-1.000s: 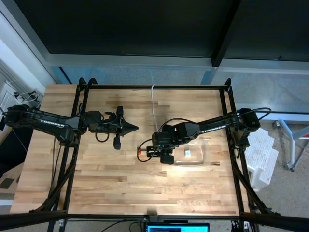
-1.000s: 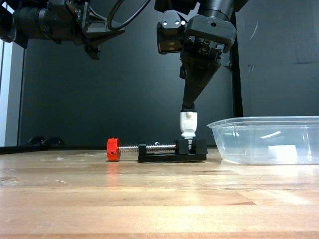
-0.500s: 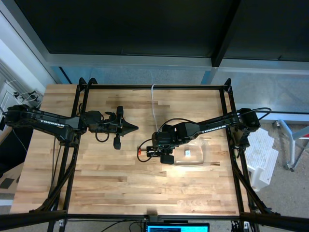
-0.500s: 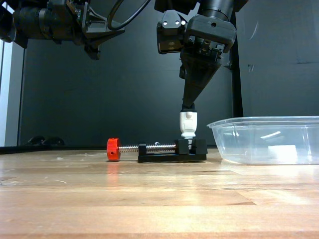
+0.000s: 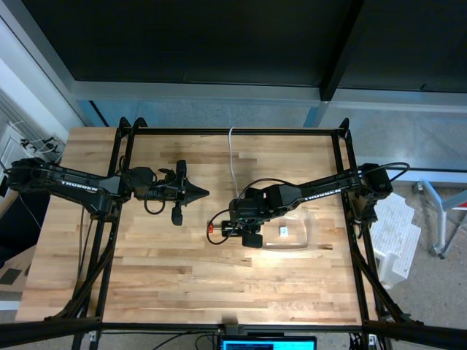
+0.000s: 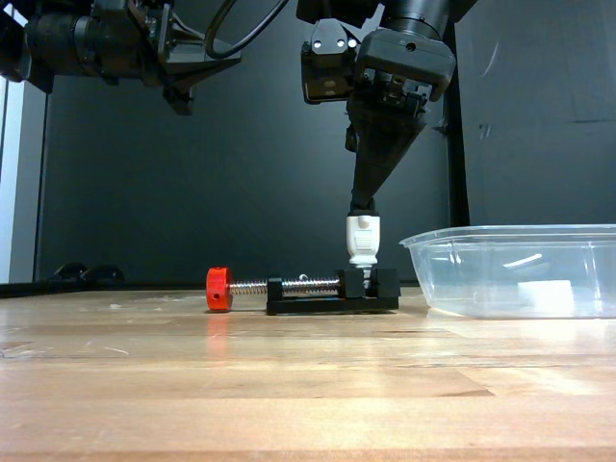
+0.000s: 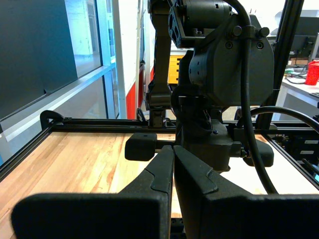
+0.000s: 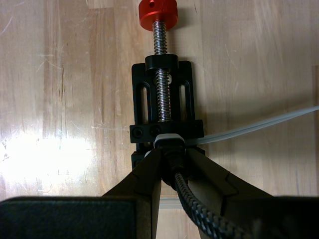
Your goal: Remove the power plug from the receptacle and place in the container
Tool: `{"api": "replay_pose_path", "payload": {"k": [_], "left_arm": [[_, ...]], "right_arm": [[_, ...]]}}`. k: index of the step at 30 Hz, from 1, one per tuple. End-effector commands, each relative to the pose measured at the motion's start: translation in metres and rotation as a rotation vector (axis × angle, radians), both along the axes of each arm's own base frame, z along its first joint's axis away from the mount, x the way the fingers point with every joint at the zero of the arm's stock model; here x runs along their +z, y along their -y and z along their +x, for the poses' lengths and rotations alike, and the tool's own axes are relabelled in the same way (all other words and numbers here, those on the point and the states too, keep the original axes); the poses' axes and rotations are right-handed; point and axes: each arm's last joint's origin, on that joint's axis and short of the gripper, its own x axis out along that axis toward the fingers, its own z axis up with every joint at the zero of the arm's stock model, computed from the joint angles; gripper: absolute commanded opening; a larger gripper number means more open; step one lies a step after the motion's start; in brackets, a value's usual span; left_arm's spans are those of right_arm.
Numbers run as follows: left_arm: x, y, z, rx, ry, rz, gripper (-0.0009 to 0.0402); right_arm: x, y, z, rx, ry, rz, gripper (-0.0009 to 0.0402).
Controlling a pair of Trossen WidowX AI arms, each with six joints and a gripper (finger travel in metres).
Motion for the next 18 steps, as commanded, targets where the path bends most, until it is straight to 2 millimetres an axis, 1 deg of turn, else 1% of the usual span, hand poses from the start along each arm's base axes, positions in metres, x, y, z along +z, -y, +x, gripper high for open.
{"api": "replay_pose_path", "payload": {"k": [1,18], "left_arm": [[0.0,0.0,0.0,0.0,0.0,0.0,0.0],[0.0,0.0,0.0,0.0,0.0,0.0,0.0]], "right_arm": [[0.005,0.0,-0.001,0.0,0.016,0.002,0.0],[0.018,0.001,-0.008,-0.001,0.03,0.006,0.0]]}}
